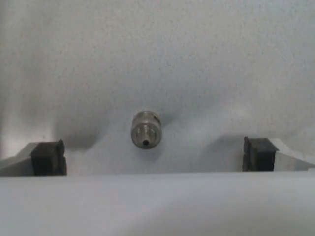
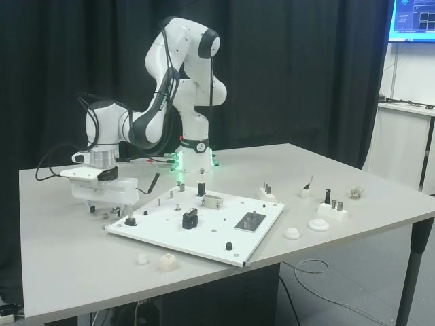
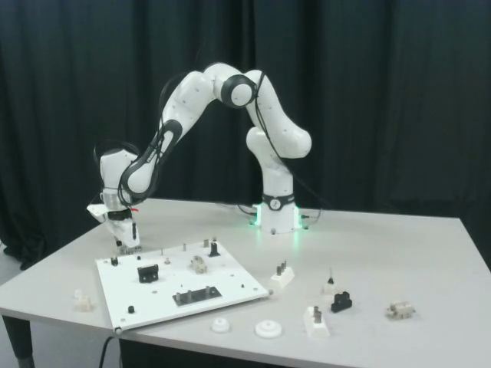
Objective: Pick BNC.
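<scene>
gripper (image 1: 153, 156) set low over the grey table (image 2: 61, 251), fingers spread wide, nothing held. black pads (image 1: 49, 157) sit well apart on either side of the bnc connector (image 1: 146, 130). the connector stands upright on the table, seen end-on from the wrist camera, roughly centred in the gap between the two fingertips and touching neither. it is a small grey metal barrel with a dark bore at its end.

room views: gripper (image 2: 105, 204) hangs just beyond the corner of the white board (image 2: 204, 234), wrist pointing straight down. the connector itself is too small to make out under the hand in those views. the board carries several small black and grey fittings; loose white parts (image 2: 166, 261) lie on the table off its near edge, well apart from the gripper.
</scene>
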`<state>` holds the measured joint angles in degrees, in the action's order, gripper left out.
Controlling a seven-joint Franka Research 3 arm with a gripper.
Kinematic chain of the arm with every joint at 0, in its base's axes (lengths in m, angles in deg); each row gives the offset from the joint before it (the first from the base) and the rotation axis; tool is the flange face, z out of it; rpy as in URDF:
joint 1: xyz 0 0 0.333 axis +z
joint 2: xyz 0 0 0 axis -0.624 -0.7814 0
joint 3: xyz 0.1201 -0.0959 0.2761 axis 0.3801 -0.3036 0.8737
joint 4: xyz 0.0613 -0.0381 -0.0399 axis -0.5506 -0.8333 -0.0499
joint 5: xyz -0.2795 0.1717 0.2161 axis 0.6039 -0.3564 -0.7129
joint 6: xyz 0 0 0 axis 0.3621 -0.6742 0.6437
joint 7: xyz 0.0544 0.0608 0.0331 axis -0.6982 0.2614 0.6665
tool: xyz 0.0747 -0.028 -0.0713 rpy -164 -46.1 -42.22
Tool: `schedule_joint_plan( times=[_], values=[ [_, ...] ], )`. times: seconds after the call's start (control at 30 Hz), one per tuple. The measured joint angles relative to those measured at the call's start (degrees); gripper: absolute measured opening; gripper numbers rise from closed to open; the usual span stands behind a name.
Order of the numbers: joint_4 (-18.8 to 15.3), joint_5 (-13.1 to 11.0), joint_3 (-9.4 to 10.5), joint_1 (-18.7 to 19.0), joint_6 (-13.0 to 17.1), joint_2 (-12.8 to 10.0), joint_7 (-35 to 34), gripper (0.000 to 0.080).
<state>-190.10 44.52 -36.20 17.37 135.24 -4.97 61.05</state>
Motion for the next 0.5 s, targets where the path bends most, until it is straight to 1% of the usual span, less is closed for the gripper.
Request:
schedule_joint_plan(
  times=[0.2, 0.5],
  values=[
    [0.0, -0.4, 0.00, 0.0, 0.2, -0.2, 2.3, 0.0800],
    [0.0, -0.4, 0.06, 0.0, 0.3, -0.3, 2.7, 0.0800]
  ],
)
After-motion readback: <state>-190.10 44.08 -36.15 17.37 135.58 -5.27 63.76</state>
